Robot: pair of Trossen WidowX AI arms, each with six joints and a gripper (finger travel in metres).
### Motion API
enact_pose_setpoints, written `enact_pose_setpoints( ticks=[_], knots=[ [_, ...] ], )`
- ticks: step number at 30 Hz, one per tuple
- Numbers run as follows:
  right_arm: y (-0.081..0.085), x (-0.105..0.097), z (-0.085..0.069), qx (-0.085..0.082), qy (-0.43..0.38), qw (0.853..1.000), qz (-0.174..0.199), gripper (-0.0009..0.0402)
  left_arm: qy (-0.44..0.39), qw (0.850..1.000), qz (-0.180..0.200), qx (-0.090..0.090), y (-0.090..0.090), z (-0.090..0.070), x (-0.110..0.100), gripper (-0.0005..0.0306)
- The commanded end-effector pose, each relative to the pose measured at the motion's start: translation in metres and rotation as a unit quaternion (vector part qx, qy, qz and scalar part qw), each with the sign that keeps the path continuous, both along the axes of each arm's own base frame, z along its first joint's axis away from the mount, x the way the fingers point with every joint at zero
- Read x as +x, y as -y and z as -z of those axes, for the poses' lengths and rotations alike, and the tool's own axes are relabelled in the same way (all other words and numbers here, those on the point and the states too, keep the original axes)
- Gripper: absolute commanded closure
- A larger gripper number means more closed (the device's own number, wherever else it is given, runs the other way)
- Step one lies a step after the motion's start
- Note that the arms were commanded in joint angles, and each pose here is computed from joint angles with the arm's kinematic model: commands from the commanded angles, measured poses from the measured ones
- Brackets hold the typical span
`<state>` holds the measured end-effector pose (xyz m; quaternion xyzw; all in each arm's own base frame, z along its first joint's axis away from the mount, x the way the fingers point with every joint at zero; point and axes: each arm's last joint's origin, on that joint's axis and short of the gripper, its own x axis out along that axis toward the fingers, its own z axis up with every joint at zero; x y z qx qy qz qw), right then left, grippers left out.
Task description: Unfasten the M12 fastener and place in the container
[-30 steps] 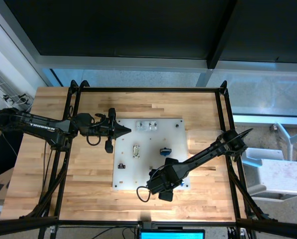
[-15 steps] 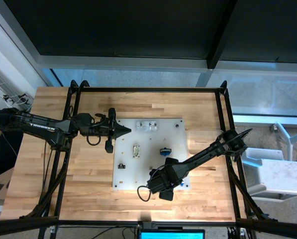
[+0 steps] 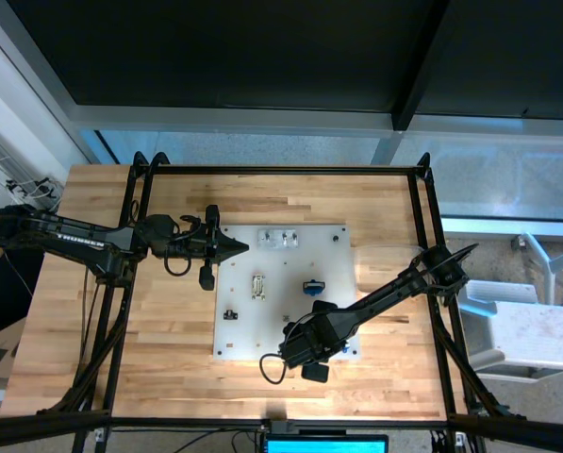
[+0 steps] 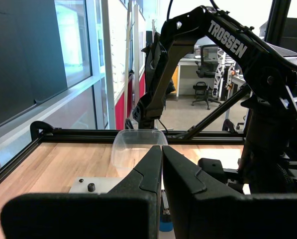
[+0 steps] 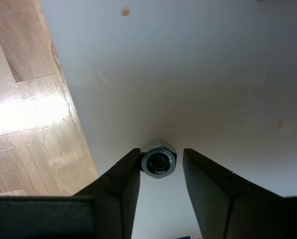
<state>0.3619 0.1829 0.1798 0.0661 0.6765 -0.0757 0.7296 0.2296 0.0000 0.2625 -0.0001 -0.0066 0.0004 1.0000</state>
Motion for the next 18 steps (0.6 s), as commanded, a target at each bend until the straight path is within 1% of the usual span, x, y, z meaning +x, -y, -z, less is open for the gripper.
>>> enact_pose_setpoints(
  ticks=[1,7,12,14,18],
  knots=[
    [0.0007,-0.0002,0.0,-0.004,0.0,1.0,0.001,0.0314,0.0,1.0,0.0,0.0,-0.0001,-0.0002,0.0,0.03],
    [0.0004,0.0,-0.0001,-0.004,0.001,1.0,0.001,0.0359,0.001,1.0,0.0,0.0,0.0,-0.0002,0.0,0.03],
    [0.0002,0.0004,-0.0001,-0.003,0.004,1.0,-0.002,0.0382,0.001,1.0,0.0,0.0,0.0,-0.0002,0.0,0.03],
    [0.0,0.0008,-0.0001,-0.003,0.005,1.0,-0.012,0.0384,0.001,1.0,0.0,0.0,0.0,-0.0002,0.0,0.03],
    [-0.0003,0.0015,-0.0002,-0.004,0.008,0.999,-0.051,0.0384,0.001,1.0,0.0,0.0,0.0,-0.0002,0.0,0.03]
  ],
)
